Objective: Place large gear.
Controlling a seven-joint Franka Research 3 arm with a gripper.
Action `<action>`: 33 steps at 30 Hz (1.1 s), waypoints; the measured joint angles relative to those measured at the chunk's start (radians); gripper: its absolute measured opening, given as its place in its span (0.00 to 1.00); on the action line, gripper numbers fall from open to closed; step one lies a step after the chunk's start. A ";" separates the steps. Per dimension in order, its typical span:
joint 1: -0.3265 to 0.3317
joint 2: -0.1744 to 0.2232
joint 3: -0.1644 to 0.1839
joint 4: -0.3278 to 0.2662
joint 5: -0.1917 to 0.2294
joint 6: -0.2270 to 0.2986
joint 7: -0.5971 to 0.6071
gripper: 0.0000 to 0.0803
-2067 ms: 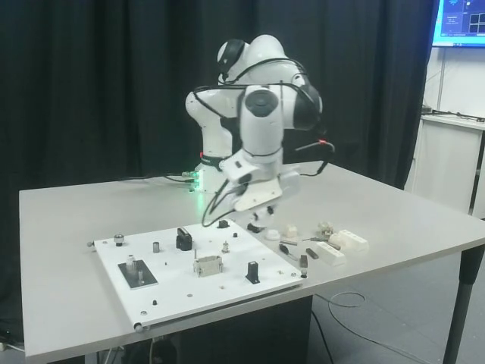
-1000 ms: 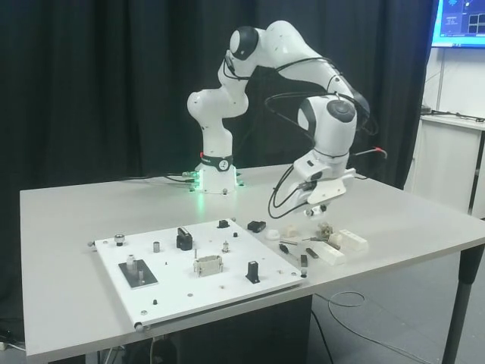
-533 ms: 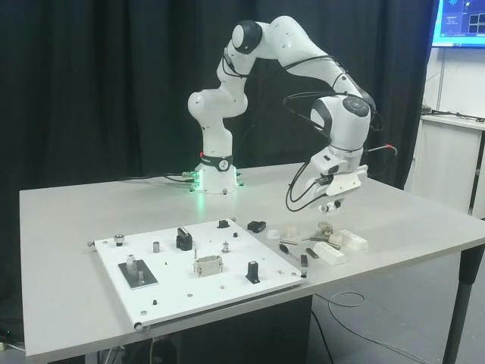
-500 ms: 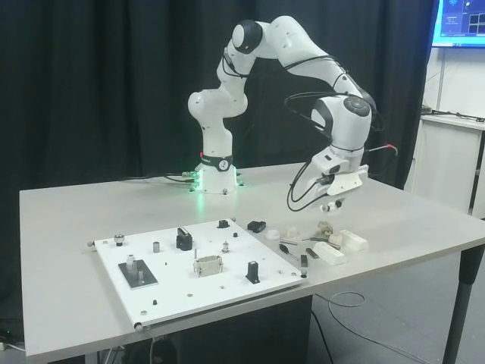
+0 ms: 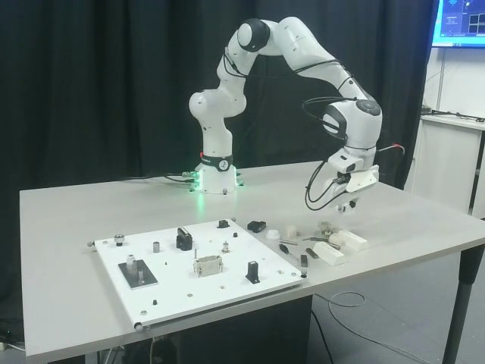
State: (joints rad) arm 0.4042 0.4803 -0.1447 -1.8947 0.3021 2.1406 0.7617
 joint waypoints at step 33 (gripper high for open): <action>0.135 -0.001 0.004 -0.131 -0.040 0.312 0.011 0.41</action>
State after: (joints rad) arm 0.5392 0.4794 -0.1406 -2.0257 0.2617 2.4522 0.7730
